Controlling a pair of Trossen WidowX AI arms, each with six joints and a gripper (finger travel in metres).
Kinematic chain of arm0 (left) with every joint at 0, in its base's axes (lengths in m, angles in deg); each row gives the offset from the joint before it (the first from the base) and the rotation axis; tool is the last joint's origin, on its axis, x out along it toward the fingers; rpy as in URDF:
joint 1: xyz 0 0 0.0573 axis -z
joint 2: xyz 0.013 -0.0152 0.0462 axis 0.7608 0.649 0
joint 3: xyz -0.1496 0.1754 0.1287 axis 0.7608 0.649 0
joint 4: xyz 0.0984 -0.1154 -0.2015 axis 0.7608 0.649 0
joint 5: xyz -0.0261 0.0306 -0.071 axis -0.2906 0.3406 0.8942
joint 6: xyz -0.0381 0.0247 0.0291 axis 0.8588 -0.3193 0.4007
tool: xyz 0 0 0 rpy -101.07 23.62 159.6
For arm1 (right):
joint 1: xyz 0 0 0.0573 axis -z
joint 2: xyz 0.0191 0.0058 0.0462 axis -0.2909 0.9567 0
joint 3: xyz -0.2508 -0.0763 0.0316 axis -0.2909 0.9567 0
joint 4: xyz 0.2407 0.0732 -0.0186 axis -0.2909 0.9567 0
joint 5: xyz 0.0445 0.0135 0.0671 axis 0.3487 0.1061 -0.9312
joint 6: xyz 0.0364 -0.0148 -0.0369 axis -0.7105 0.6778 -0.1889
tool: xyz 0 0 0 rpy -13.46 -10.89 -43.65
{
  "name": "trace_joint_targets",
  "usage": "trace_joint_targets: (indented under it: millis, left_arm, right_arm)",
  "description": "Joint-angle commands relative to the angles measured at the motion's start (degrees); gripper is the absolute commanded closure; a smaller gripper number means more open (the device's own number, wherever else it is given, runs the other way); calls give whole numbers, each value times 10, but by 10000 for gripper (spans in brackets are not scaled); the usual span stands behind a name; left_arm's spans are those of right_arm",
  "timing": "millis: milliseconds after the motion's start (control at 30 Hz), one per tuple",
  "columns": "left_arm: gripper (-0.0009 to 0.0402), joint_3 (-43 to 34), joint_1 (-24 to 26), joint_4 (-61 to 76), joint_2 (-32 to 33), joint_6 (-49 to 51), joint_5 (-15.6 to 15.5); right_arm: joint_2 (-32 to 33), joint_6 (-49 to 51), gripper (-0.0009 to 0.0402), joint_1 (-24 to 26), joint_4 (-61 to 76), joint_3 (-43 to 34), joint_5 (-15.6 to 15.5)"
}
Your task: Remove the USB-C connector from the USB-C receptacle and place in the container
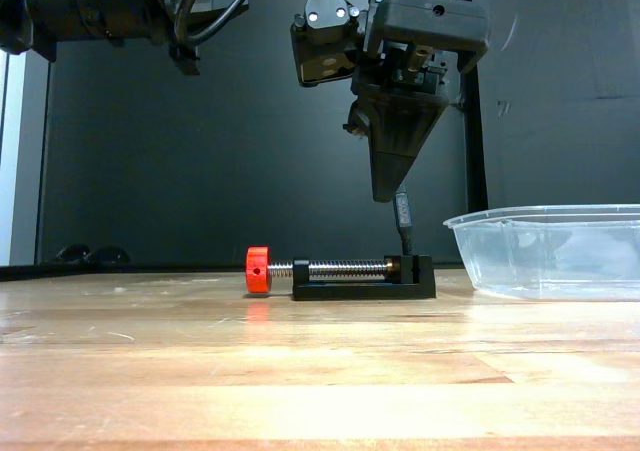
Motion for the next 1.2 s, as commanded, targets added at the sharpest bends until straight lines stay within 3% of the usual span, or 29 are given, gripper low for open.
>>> trace_joint_targets:
  millis: [33,300,900,1200]
  left_arm:
    - [393,0,0,0,0,0,0]
    - [393,0,0,0,0,0,0]
    - [393,0,0,0,0,0,0]
    - [393,0,0,0,0,0,0]
  right_arm:
    - [0,-1,395,-1,0,0,-2]
    - [-20,-10,394,-4,3,-4,-4]
    - [-150,-16,393,-2,43,-4,-4]
    - [-168,-16,393,-2,61,-4,-3]
